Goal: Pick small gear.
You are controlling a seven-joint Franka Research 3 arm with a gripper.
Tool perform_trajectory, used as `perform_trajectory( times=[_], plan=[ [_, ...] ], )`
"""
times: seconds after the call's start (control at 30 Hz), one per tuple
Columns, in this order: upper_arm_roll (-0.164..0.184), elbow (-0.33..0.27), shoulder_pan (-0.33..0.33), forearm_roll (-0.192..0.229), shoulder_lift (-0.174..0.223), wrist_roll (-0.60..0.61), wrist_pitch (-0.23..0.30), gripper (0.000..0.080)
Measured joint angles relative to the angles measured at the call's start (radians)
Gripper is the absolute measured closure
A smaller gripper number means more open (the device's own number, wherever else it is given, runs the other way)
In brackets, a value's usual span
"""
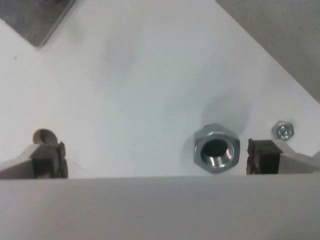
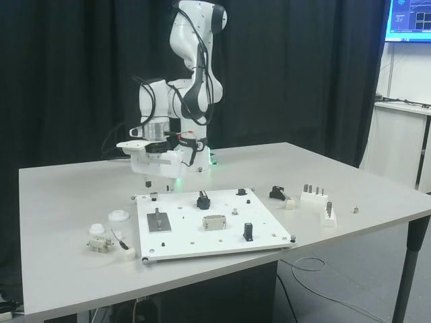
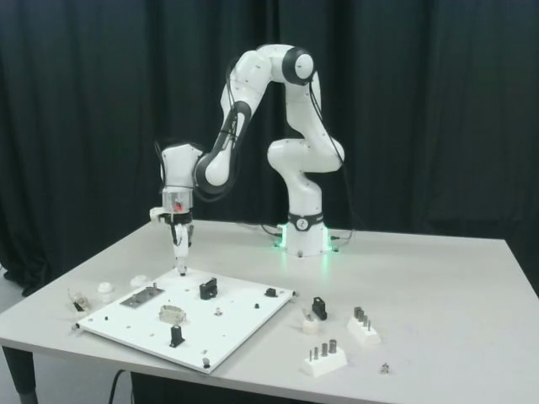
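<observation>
- A white robot arm [image 3: 253,109] reaches down over the far corner of a white board [image 2: 215,225] that lies on a grey surface [image 2: 350,175].
- The jaws [image 1: 155,157] are spread wide, empty, hovering just above the board.
- Between them, close beside one fingertip [image 1: 262,156], a grey metal hex piece [image 1: 216,148] with a threaded bore sits flat on the board. It looks like a nut rather than a toothed gear; no teeth show.
- No small gear can be picked out with confidence in any view. In the room views the part under the jaws is too small to make out.
- Judged as the target, the hex piece is probably stiff, fairly light and smooth, so likely to slip. Gripping across two opposite flat sides would hold best.
- It sits off-centre between the fingertips, so one would touch first and might push it.
- A smaller nut [image 1: 283,131] lies nearby on the board.
- A round hole [image 1: 44,136] shows beside the other fingertip [image 1: 50,159].
- The wrist view's lower part is blocked by the robot's own body, and a grey metal plate [image 1: 37,17] is cut off at the edge.
</observation>
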Motion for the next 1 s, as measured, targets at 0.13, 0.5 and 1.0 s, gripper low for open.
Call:
perform_trajectory(
  times=[0.13,0.5,1.0],
  plan=[
    [-0.005,0.000,0.000,-0.064,-0.022,0.053,-0.025,0.0003],
    [-0.011,0.010,-0.001,-0.220,-0.073,0.173,-0.099,0.0003],
    [-0.012,0.016,-0.005,-0.362,-0.130,0.266,-0.155,0.0003]
  ],
)
